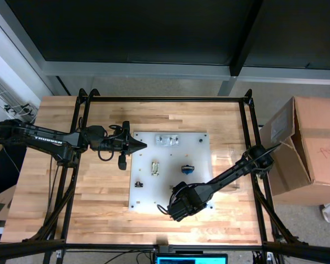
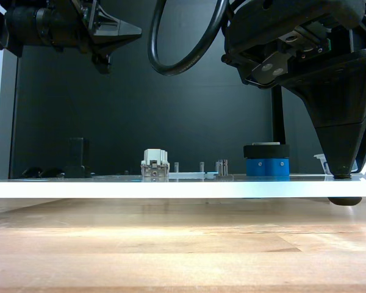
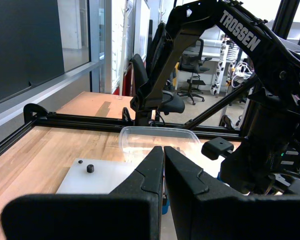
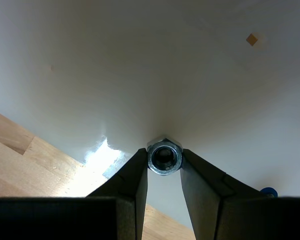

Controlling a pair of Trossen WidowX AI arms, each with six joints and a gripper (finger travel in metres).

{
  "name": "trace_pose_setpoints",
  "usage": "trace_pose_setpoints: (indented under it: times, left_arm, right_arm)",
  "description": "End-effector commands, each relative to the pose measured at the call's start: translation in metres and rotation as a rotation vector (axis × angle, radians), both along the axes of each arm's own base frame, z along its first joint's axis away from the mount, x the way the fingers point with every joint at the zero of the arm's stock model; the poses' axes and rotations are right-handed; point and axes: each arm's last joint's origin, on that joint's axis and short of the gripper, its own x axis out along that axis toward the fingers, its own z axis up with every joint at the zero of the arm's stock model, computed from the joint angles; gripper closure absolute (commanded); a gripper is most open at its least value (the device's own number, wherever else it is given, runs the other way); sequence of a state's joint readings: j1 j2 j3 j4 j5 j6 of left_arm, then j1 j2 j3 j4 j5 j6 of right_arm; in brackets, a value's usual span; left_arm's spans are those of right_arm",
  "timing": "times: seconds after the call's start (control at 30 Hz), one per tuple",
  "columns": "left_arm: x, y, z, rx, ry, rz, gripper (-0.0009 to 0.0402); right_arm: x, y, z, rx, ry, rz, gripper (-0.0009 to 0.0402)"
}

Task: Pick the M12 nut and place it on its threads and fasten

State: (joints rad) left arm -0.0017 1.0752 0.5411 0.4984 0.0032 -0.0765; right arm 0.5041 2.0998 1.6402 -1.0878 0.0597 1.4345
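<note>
**Right arm at the fastening step.** The right gripper (image 2: 341,172) stands point-down on the near right part of the white board (image 1: 146,195). Its fingers (image 4: 135,175) are clamped on two opposite sides of the nut (image 4: 164,158), which lies level with its bore facing up along the gripper. No stud shows beneath it, so whether the nut is on its stud cannot be told.

The left gripper (image 3: 163,152) hangs well above the board's left edge, fingers (image 3: 150,175) drawn together on nothing.

**Judged good practice:** keep the wrist upright over the bore and press down lightly. Turn without side push so the thread does not cross. When re-gripping, open only enough to clear the nut's sides.

**Count:** two arms, two grippers, one nut, one board, one clear tray (image 3: 157,136), one blue-and-black block (image 2: 266,162), one white connector (image 2: 155,165), one cardboard box (image 1: 311,143).
</note>
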Motion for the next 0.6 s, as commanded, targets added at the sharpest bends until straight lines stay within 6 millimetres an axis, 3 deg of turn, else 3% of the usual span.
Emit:
trace_pose_setpoints:
  times: [0.03, 0.37, 0.6]
  left_arm:
    - [0.000, 0.000, 0.000, 0.000, -0.001, 0.000, 0.0393]
    - [0.000, 0.000, 0.000, 0.000, 0.000, 0.000, 0.0393]
    - [0.000, 0.000, 0.000, 0.000, 0.000, 0.000, 0.0393]
  right_arm:
    - [0.000, 0.000, 0.001, 0.000, 0.000, 0.002, 0.0304]
    - [-0.001, -0.001, 0.007, 0.010, -0.015, 0.003, 0.0212]
    - [-0.003, -0.002, 0.017, 0.024, -0.035, 0.007, 0.0176]
